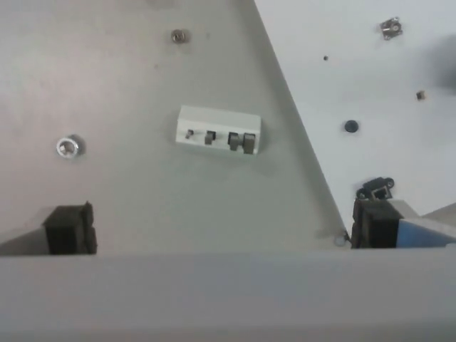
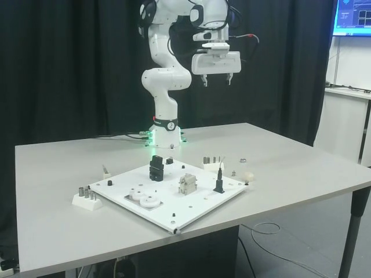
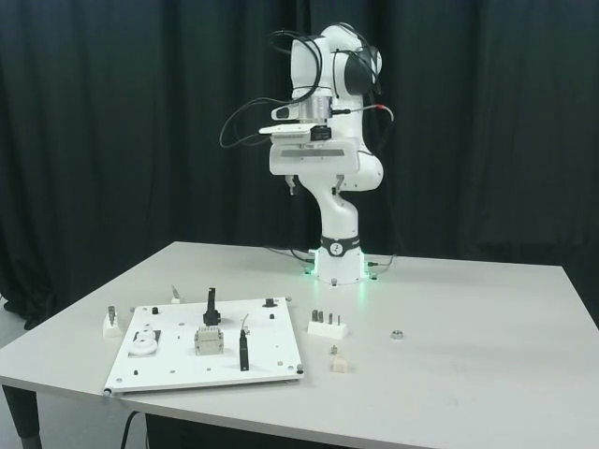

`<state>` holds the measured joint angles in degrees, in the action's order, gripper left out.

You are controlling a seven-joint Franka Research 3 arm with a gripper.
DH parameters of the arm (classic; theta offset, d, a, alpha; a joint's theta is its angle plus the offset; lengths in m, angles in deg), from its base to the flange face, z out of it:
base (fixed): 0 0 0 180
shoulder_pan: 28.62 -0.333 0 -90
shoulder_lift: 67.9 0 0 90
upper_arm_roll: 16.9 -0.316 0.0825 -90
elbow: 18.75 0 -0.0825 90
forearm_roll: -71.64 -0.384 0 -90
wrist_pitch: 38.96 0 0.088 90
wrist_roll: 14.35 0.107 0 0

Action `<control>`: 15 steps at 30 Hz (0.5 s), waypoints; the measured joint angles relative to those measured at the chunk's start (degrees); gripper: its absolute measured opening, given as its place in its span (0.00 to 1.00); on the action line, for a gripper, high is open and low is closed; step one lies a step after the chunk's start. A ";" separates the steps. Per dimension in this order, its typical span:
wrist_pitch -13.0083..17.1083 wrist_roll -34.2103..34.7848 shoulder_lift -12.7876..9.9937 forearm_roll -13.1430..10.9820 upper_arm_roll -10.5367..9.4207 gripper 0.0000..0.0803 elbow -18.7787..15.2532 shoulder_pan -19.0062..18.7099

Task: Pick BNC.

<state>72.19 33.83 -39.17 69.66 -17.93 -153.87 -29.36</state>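
A black upright plug with a thin wire (image 2: 219, 183) (image 3: 243, 352) stands on the white board (image 2: 174, 211) (image 3: 178, 376), near its edge on the side of the peg holder. I cannot pick it out in the wrist view. My gripper (image 2: 217, 80) (image 3: 316, 185) hangs high over the table in front of the arm's base, far above the board. It is open, with nothing between the black fingertips (image 1: 70, 229). In the wrist view the gripper (image 1: 222, 228) looks down on a white peg holder (image 1: 219, 132) and one corner of the board (image 1: 370, 85).
On the board stand a black block (image 2: 155, 168), a grey metal part (image 2: 186, 185) (image 3: 208, 340) and white discs (image 2: 145, 198). Beside it lie the peg holder (image 2: 212, 161) (image 3: 328, 325), a nut (image 1: 69, 147) (image 2: 243, 159) (image 3: 397, 333), a small white cube (image 3: 339, 363) and another peg block (image 2: 86, 197).
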 joint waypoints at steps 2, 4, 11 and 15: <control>0.72 1.21 -0.55 -0.23 -0.32 1.00 0.00 -0.02; 1.46 2.87 -1.12 -0.60 -0.66 1.00 0.00 -0.02; 4.52 10.61 -3.53 -1.18 -2.28 1.00 0.00 -0.04; 6.68 14.46 -5.13 -1.18 -3.18 1.00 0.00 -0.03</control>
<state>78.87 48.28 -44.30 68.48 -21.11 -153.86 -29.40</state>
